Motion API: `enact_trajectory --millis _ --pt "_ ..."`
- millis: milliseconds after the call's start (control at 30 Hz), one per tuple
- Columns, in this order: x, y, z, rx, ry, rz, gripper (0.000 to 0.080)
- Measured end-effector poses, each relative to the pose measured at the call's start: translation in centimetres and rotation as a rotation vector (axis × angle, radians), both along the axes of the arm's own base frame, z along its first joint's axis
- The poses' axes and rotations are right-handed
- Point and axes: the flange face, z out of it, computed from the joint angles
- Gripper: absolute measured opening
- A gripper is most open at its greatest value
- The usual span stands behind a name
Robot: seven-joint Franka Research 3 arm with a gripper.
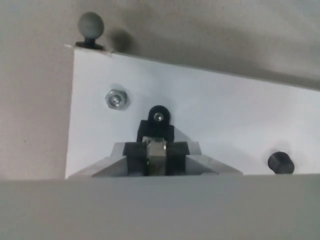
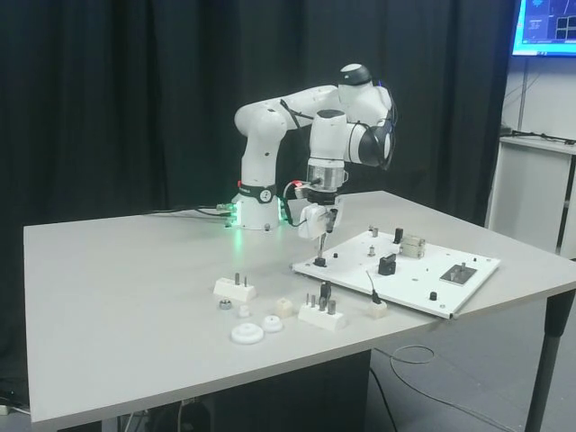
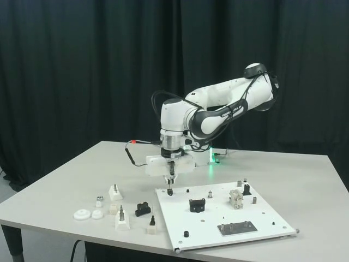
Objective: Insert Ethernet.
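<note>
**Plug held low over the board's near corner**

You see the white arm (image 3: 218, 112) reaching out from its base, elbow high, wrist turned straight down, with the tool (image 3: 170, 180) hanging just above the corner of the flat white board (image 3: 262, 218) that lies on the grey bench (image 2: 117, 279).

From the wrist camera, the tool's two black fingers (image 1: 134, 159) are clamped on the Ethernet plug (image 1: 155, 157), a small blocky connector with a pale, glossy body, held upright between the pads. Directly beyond it stands a black socket block (image 1: 156, 129) with a rounded tab and a bright screw head, fixed to the smooth matte board. The plug sits just short of that block; you cannot tell whether they touch.

Nearby on the board you find a metal hex nut (image 1: 116, 99) and a short black cylindrical stud (image 1: 280, 162); a grey ball-headed peg (image 1: 90, 28) stands at the board's corner.

In the room views, small white holders (image 2: 236, 288) with dark pins, two white toothed gears (image 2: 256, 329) and other loose parts lie on the bench beside the board, well apart from the tool. A green light (image 2: 236, 214) glows at the arm's base.
</note>
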Motion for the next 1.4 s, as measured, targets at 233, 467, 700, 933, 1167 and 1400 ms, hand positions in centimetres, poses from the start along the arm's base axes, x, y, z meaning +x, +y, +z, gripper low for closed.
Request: enact_trajectory --millis 233,467,700,933,1167,1400 --pt "0.04 0.06 -0.01 -0.006 -0.003 0.009 0.0076" --pt "0.05 0.07 0.00 -0.008 -0.003 0.012 0.0076" --pt "0.07 0.11 0.00 -0.010 -0.005 0.014 0.0076" --pt "0.08 0.13 0.00 -0.010 -0.005 0.014 0.0076" --pt "0.11 0.13 0.02 -0.009 -0.010 0.011 0.0076" --pt "0.15 0.12 -0.03 -0.011 -0.014 0.011 0.0076"
